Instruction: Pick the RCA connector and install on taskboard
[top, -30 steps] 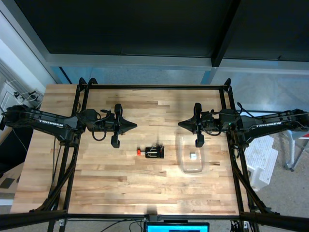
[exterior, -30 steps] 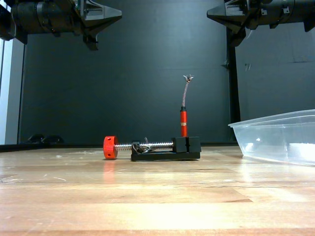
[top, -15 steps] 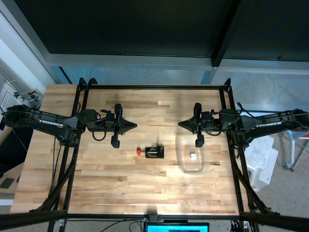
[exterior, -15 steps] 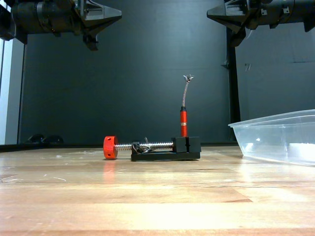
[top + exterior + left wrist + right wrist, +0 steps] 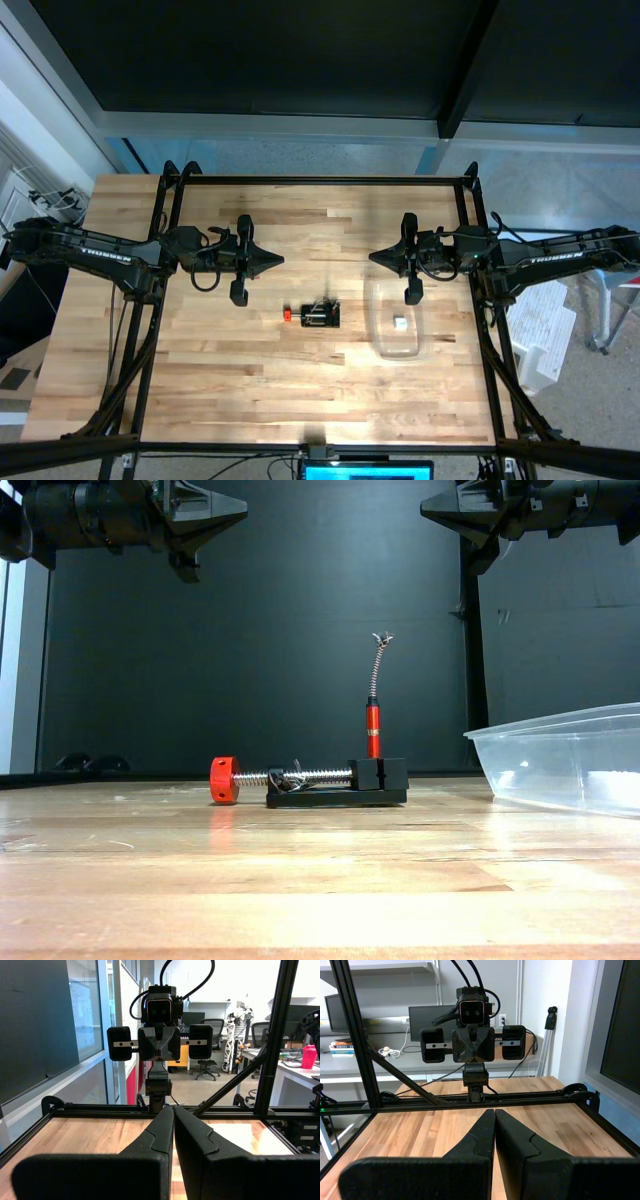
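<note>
The taskboard (image 5: pixel 318 316) is a small black block with a red-orange tab (image 5: pixel 224 779) at its left end, lying mid-table; the low view shows it as well (image 5: pixel 380 778). The RCA connector (image 5: pixel 372 730), a slender red plug with a coiled metal tail, stands upright on the block's right end. My left gripper (image 5: pixel 280 261) hovers high above the table, up and left of the block, shut and empty (image 5: pixel 173 1110). My right gripper (image 5: pixel 372 258) hangs at the same height, up and right of the block, also shut and empty (image 5: pixel 494 1112). Both point inward at each other.
A clear plastic tray (image 5: pixel 382 340) lies right of the block, below the right gripper, with a small white cube (image 5: pixel 400 323) inside; its wall shows in the low view (image 5: pixel 560 760). A black frame rail (image 5: pixel 320 181) runs along the table's far edge.
</note>
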